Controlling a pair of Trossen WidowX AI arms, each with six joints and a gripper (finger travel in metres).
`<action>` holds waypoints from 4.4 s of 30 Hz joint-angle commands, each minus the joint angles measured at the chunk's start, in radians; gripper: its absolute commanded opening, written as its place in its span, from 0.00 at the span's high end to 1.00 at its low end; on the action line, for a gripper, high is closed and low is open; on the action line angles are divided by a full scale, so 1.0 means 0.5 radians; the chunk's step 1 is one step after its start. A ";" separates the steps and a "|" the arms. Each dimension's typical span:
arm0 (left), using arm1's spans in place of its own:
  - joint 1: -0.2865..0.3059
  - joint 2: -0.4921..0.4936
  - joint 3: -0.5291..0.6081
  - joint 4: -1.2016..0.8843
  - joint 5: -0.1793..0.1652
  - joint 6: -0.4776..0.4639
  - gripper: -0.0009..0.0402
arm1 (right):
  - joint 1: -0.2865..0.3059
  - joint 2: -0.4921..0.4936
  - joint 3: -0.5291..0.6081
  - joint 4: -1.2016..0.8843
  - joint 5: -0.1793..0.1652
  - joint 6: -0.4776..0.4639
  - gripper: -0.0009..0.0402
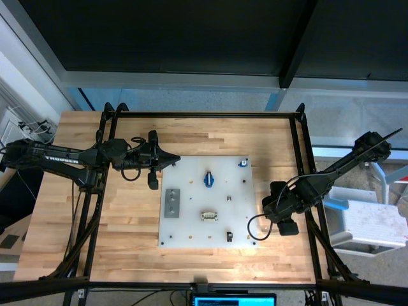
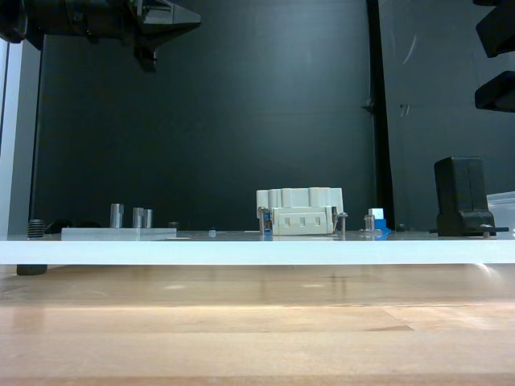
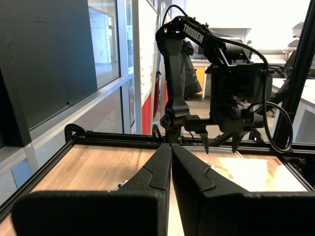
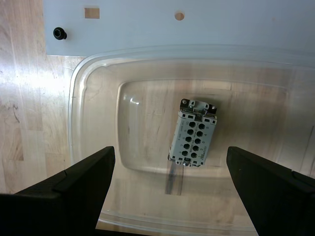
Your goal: Pick the HAN10E connector and install in the HAN10E hub
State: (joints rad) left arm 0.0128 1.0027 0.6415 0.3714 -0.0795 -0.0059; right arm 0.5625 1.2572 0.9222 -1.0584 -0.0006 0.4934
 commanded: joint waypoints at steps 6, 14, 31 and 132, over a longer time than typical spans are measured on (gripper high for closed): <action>0.001 0.000 0.000 0.001 0.000 0.000 0.98 | -0.009 -0.002 0.002 -0.034 0.046 0.170 0.20; 0.000 0.000 0.000 0.001 0.000 0.000 0.98 | -0.043 0.011 -0.057 -0.110 0.110 0.434 0.20; 0.001 0.000 0.000 0.001 0.000 0.000 0.98 | -0.042 0.082 -0.283 0.182 0.122 0.387 0.20; 0.000 0.000 0.000 0.001 0.001 0.000 0.98 | -0.934 0.154 0.525 1.332 0.419 -1.101 0.98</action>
State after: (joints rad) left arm 0.0128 1.0027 0.6415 0.3714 -0.0795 -0.0059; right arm 0.0986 1.3300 1.1858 -0.4175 0.2104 -0.0372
